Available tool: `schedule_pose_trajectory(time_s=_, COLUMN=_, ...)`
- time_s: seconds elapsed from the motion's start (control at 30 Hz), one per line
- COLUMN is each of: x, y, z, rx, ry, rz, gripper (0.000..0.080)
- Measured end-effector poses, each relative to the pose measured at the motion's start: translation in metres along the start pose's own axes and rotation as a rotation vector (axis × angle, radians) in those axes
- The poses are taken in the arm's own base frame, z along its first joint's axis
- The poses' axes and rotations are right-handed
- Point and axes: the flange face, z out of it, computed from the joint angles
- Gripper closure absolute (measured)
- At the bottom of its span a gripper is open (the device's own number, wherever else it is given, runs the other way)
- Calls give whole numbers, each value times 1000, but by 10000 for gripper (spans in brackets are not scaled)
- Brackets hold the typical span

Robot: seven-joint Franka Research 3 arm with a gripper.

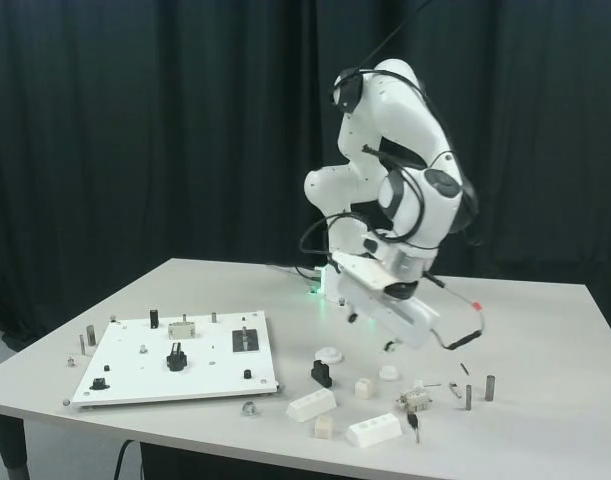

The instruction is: Remove square peg 3.

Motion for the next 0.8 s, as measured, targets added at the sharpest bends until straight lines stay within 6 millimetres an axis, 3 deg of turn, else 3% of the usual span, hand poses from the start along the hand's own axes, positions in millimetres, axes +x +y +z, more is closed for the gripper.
schedule_pose_trajectory(time_s=0.47, x=72, y=18, z=43, rx=7, ry=6, rz=-31, gripper=3)
schedule_pose_trajectory(time_s=0.8, x=115, y=34, z=64, rx=18, ry=-5, rz=-54, gripper=3)
